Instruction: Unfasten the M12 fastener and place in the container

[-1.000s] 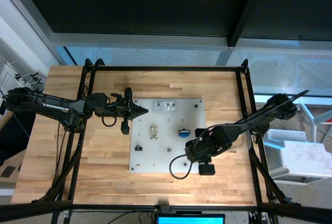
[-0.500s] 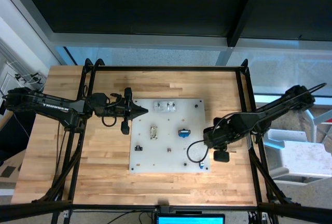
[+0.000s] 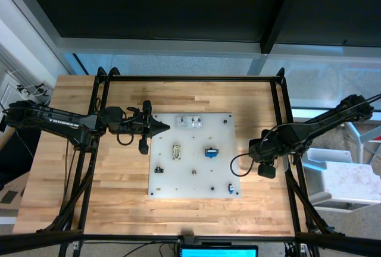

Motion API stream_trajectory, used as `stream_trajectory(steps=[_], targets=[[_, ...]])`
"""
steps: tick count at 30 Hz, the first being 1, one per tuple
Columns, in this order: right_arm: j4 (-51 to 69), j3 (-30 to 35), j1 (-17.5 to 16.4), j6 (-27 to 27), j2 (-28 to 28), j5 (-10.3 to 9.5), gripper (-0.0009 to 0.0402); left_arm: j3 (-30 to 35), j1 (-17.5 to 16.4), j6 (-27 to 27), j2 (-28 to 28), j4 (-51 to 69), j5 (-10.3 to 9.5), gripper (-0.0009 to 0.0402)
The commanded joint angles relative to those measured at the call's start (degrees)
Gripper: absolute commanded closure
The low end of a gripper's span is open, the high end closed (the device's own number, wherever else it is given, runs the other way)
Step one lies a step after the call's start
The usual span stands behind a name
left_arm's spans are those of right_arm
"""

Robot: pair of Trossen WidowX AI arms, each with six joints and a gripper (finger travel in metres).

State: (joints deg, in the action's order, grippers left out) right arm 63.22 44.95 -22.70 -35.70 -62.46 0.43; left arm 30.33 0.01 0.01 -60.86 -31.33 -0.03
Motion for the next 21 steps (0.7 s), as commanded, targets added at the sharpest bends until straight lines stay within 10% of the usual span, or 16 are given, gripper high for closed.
stream_trajectory(steps=[1,21], targets=[[-0.02,-1.05,-0.02,0.09,0.24,0.04,0.0377,0.0,-0.02,0.0,0.0,0.0,0.0,0.0393],[-0.02,-1.42,-0.04,0.13,0.22,0.2,0.0194,0.0,0.0,0.0,0.0,-0.02,0.0,0.0393]])
